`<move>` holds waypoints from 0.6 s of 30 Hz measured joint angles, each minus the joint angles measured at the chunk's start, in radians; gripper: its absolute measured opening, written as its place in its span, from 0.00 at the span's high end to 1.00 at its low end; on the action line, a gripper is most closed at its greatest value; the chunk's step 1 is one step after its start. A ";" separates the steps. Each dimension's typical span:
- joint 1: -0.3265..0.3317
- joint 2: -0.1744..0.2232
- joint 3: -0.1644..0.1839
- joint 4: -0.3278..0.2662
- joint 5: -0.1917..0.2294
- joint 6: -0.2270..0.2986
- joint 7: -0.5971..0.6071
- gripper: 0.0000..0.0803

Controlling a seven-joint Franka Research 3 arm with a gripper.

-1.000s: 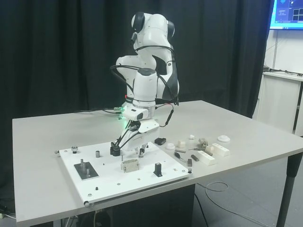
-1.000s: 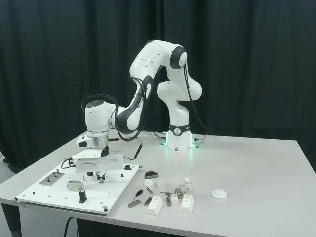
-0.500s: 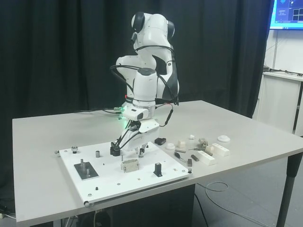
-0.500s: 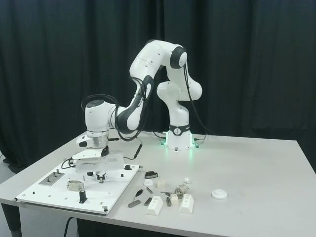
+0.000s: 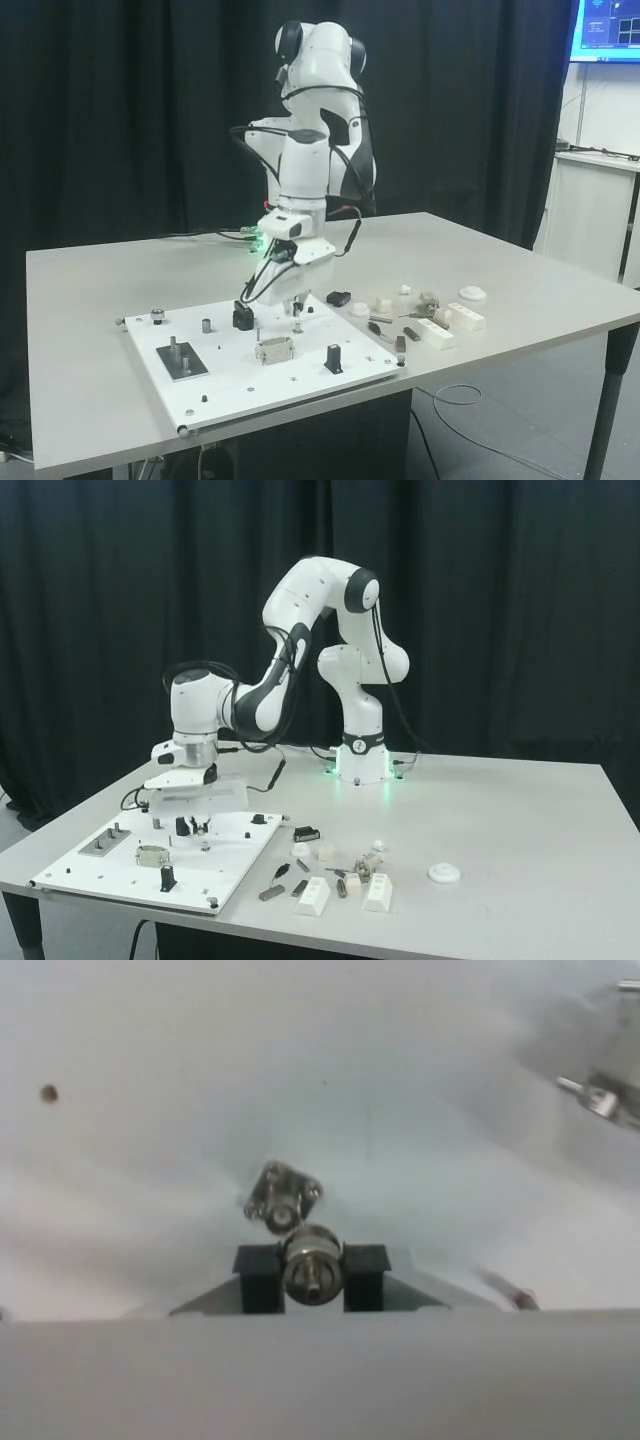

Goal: Remove BNC.

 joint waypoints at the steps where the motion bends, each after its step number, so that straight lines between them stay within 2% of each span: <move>1: 0.000 -0.008 -0.001 -0.001 -0.005 -0.004 0.000 0.85; 9: 0.000 -0.052 -0.010 -0.009 -0.010 -0.027 0.000 0.85; 18: 0.000 -0.060 -0.015 -0.009 -0.010 -0.032 0.000 0.85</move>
